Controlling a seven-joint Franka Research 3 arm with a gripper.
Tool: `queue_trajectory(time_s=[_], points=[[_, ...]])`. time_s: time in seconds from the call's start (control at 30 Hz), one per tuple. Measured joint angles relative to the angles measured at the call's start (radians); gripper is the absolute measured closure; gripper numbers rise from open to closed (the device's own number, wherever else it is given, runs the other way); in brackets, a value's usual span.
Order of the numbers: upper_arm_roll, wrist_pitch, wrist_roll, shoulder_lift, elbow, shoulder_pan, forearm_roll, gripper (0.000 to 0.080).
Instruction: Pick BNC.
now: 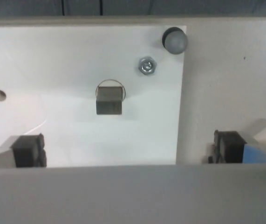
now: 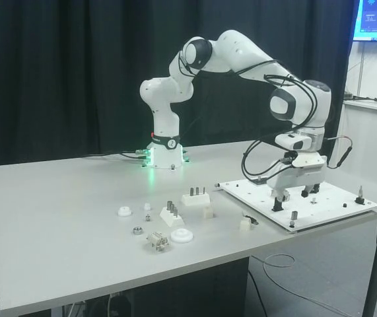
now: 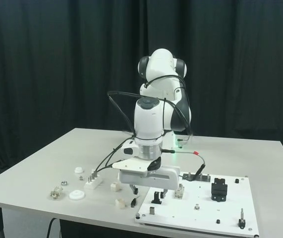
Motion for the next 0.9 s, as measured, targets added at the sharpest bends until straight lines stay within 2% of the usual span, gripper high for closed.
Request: queue_trajectory(time_s=[0.27,0.9], points=[[0.000,-0.016,0.000,-0.005,0.008,-0.001,0.000,0.0003],[-0.001,-0.017,-0.001,-0.005,0.008,-0.001,0.004,0.0003]])
